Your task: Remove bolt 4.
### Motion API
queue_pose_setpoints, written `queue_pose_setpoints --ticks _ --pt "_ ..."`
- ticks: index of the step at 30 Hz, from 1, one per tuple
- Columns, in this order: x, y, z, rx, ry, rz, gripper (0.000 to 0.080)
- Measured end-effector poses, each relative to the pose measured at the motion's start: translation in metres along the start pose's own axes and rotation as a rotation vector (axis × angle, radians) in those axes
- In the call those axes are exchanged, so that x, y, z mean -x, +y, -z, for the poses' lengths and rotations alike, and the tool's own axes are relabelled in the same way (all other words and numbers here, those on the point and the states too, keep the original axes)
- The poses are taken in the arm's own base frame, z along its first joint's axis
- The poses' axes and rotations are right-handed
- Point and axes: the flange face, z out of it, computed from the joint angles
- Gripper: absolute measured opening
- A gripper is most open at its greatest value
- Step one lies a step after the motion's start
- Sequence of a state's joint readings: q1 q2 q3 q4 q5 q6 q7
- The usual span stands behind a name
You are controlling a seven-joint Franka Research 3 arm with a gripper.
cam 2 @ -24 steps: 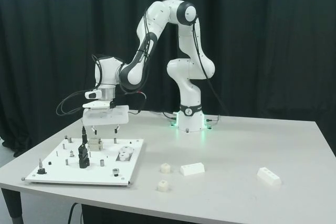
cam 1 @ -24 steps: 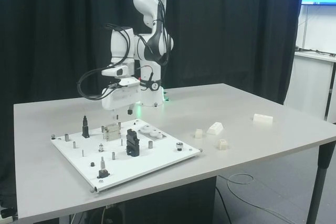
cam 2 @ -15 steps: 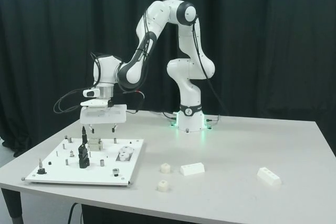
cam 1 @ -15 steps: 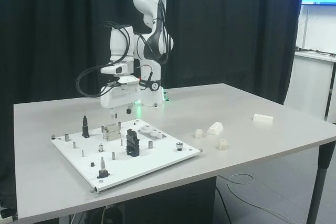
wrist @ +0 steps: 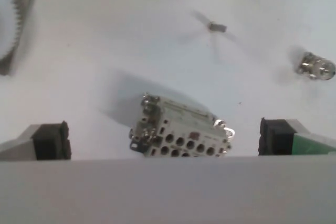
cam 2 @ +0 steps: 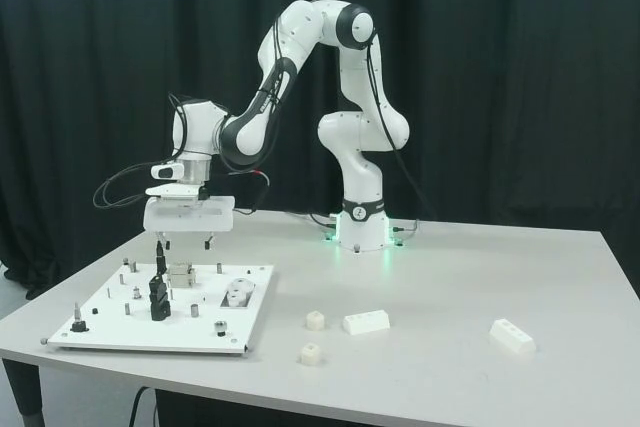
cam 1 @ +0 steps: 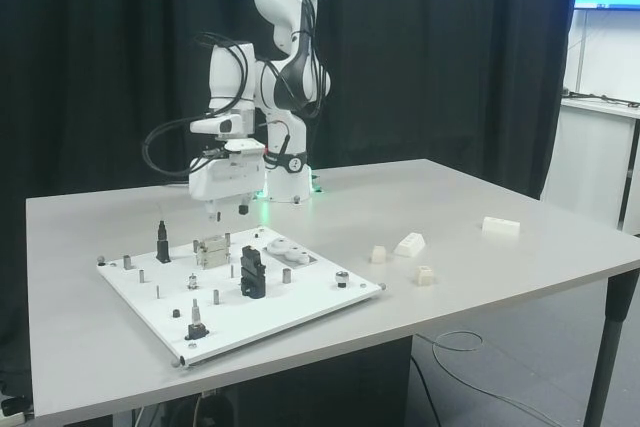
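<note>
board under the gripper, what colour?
White. The board shows best in the first room view, lying on the grey table.

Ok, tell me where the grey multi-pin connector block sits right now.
The grey multi-pin connector block stands on the white board, below the open pincer in both room views, between the tall black post and the white gear.

The hand hangs above the white board, with open air between its black fingertips and the parts below. Directly under it sits the grey connector block, and a small bolt stands near one fingertip. In the first room view, a tall black post rises at 9 o'clock of the block and a black clamp at 5 o'clock; short pins dot the board. The counter at 3 o'clock of the board carries only small white blocks, well apart.
</note>
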State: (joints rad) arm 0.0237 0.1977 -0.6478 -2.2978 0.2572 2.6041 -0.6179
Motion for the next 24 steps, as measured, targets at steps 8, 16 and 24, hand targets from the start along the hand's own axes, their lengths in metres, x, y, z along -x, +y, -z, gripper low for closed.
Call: queue_pose_setpoints --ticks 8,16,24 --pt "-0.007 0.002 0.004 0.008 0.007 0.005 0.0800" --pt "-0.017 0.004 0.008 0.014 0.010 0.009 0.0800" --pt "-0.027 0.007 0.011 0.017 0.005 0.012 0.0800"
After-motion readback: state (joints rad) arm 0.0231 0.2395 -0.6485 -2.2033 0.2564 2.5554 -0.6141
